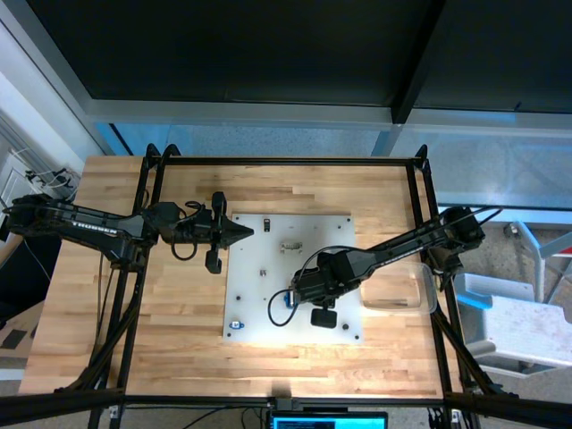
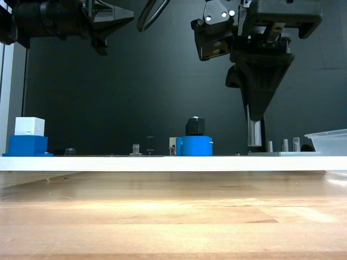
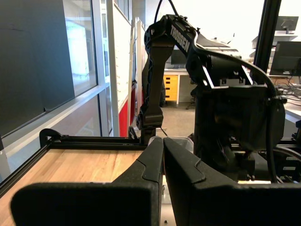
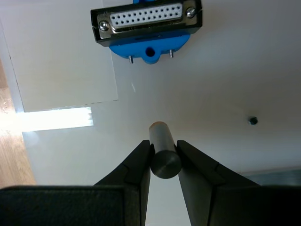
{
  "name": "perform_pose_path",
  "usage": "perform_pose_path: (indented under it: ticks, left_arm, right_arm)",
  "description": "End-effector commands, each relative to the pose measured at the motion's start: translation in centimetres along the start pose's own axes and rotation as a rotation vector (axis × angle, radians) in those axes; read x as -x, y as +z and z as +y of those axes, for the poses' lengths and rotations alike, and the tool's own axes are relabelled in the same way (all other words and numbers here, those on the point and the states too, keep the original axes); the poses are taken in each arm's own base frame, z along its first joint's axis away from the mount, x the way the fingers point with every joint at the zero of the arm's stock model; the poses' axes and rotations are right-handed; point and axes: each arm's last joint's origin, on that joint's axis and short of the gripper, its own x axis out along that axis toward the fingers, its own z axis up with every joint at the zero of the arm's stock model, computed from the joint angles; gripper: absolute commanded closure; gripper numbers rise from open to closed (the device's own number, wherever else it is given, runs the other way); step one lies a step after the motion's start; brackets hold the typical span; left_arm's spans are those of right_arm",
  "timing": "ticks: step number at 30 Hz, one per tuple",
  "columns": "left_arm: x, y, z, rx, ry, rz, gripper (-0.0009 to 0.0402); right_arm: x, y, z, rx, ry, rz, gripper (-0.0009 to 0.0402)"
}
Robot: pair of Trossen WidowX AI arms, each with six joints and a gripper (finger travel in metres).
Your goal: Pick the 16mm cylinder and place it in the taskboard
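Note:
The 16mm cylinder [image 4: 164, 160], a short dull-grey metal peg, is held upright between the fingers of my right gripper [image 4: 163, 144], which is shut on it. In the low view the cylinder [image 2: 254, 132] hangs just above the white taskboard [image 2: 162, 163], under the right gripper [image 2: 255, 120]. From above, the right gripper [image 1: 300, 289] is over the middle of the taskboard [image 1: 259, 313]. My left gripper [image 1: 245, 231] is shut, empty and raised at the board's left edge; its closed fingers [image 3: 155, 155] point toward the right arm.
A blue D-sub connector [image 4: 148, 28] sits on the board just beyond the cylinder. A blue block with a white cube [image 2: 27, 142], a blue round fitting [image 2: 194, 145] and small pegs [image 2: 284, 144] stand on the board. A clear plastic bin [image 1: 399, 290] lies to the right.

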Motion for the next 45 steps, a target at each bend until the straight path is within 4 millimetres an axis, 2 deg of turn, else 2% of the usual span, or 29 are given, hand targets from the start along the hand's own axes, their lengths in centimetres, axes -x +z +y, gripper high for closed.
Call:
perform_pose_path:
  ticks: [1,45]
  left_arm:
    - [0.00,0.01,0.01,0.000,0.000,0.000,0.0393]
    - [0.00,0.01,0.00,0.000,0.000,0.000,0.0393]
  right_arm:
    - [-0.21,0.08,-0.03,-0.003,-0.001,0.001,0.0389]
    - [-1.01,0.07,-0.01,0.023,0.004,0.028,0.0389]
